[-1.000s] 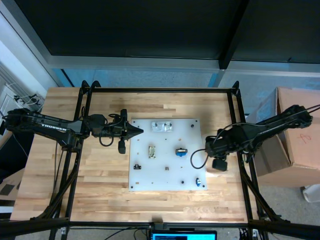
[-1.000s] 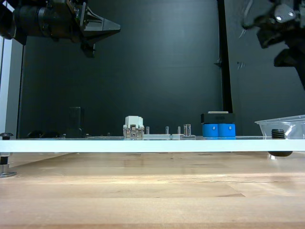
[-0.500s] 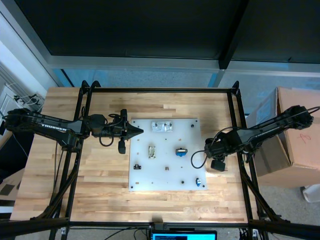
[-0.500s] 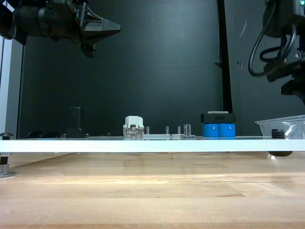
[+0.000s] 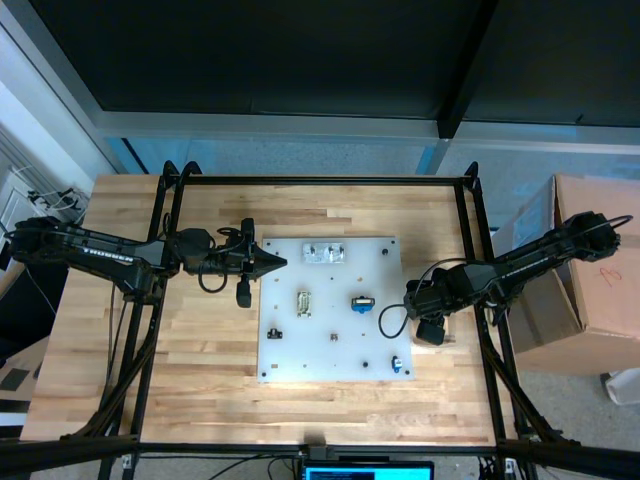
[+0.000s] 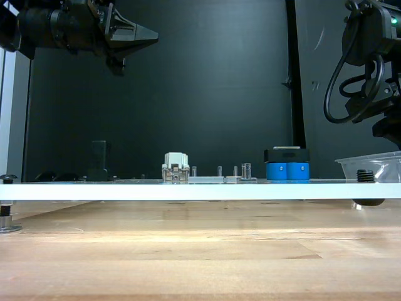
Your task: Unfasten the M12 nut and place it in the container
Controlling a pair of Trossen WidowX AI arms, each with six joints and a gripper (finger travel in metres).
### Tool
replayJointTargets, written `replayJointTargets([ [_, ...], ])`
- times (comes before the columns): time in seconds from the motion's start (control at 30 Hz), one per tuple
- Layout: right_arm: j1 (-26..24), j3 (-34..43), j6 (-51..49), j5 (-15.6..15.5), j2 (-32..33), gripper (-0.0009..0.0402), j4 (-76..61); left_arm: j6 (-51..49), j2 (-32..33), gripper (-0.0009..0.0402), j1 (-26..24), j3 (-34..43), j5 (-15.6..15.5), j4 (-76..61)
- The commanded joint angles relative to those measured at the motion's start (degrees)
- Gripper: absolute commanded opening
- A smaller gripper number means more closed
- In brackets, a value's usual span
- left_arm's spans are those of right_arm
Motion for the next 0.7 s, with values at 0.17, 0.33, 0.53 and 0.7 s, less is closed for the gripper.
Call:
replayJointTargets([
  [0.17,0.0,0.3,0.0,-0.3,0.0,0.0231,0.0,0.0,0.0,0.0,0.0,0.0,0.0,0.0],
  [0.33,0.0,0.4,0.0,-0.2,0.0,0.0235,0.0,0.0,0.0,0.0,0.0,0.0,0.0,0.0],
  [0.53,-0.1,2.4,-1.3,-0.1,-0.3,0.0235,-2.6,0.0,0.0,0.0,0.0,0.0,0.0,0.0],
  [0.7,-2.1,10.3,-7.0,-0.1,-1.6,0.0235,-12.9,0.0,0.0,0.0,0.0,0.0,0.0,0.0],
])
